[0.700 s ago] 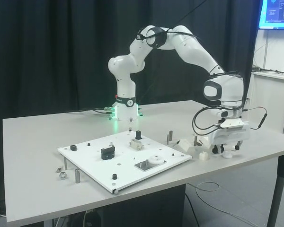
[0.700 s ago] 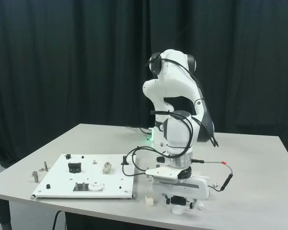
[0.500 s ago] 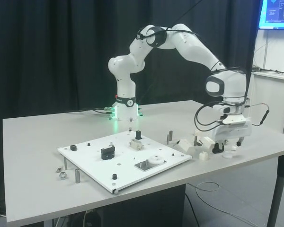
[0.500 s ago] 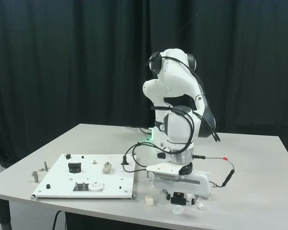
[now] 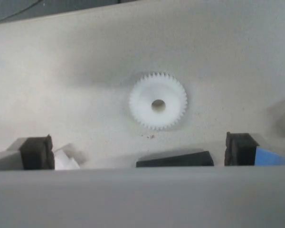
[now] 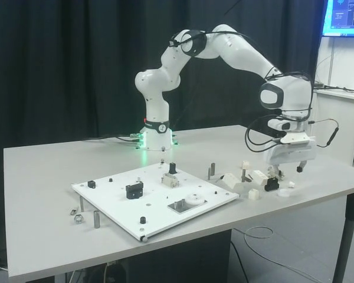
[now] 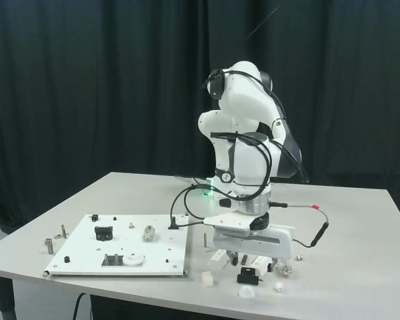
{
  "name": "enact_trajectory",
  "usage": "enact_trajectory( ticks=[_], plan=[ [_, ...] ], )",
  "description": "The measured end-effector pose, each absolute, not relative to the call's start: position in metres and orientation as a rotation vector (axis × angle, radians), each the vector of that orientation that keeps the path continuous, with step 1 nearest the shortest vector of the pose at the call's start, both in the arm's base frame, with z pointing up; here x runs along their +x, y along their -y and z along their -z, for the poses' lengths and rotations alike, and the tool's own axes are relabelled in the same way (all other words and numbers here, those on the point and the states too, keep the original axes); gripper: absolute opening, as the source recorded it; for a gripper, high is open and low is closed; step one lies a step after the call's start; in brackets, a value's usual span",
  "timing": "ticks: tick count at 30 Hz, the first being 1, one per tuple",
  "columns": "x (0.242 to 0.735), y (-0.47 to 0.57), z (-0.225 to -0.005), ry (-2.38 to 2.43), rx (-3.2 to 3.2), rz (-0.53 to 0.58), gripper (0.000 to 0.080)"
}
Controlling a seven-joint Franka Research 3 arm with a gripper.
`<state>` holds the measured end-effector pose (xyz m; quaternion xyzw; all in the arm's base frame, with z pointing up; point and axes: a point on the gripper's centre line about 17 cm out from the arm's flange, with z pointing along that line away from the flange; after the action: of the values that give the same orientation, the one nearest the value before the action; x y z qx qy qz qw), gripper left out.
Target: Remove large gear.
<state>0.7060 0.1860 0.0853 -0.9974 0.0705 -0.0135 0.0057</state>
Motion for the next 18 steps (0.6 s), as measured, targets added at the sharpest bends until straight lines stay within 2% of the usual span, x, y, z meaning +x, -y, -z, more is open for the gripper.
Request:
enact_trajectory(
  ticks=[18],
  plan=[
    [0.7064, -0.1886, -0.0948, -0.244, -3.121, 0.052, 0.08]
  ],
)
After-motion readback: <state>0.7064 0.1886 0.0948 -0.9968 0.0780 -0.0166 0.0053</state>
